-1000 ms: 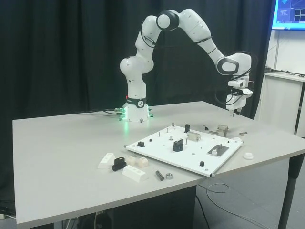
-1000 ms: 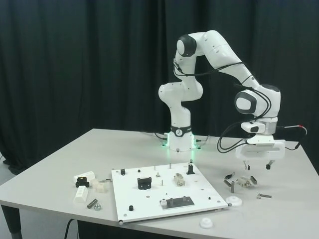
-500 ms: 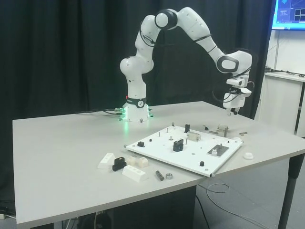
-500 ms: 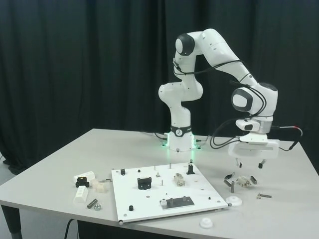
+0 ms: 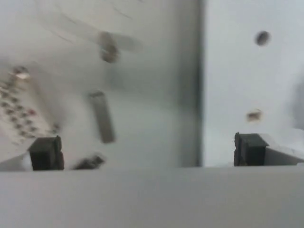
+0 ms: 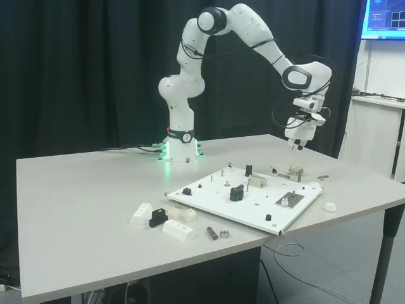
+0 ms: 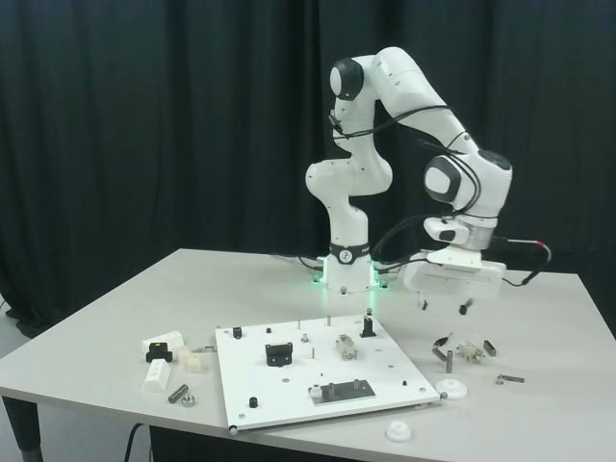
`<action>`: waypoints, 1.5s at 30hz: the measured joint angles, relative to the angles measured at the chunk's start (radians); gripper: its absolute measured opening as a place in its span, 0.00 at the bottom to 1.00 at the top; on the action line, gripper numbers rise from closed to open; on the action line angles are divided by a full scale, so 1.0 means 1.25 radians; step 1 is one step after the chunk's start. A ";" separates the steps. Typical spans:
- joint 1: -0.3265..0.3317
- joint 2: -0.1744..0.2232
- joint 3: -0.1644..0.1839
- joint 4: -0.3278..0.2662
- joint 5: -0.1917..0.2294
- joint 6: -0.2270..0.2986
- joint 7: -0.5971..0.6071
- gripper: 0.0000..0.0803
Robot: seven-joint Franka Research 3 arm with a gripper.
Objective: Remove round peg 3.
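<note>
Two-fingered gripper (image 7: 443,306) is hanging wide open, gripping nothing, above grey bench (image 7: 558,327). White square board (image 7: 318,371) beside it; pegs too small to identify.

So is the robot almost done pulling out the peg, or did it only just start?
Only just started, it seems. Nothing looks done yet: the pincer is open and holds nothing. Right now it hangs in the air by the white board's far edge, near the small loose parts on the grey table. Left to do: come down over the board, grab the peg and lift it out. I cannot tell which peg is number 3.
</note>
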 joint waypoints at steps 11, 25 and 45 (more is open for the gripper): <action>-0.087 -0.062 0.000 -0.071 -0.004 -0.013 -0.115 1.00; -0.195 -0.138 0.001 -0.169 0.002 -0.013 -0.254 1.00; -0.331 -0.192 0.000 -0.286 0.009 0.025 -0.393 1.00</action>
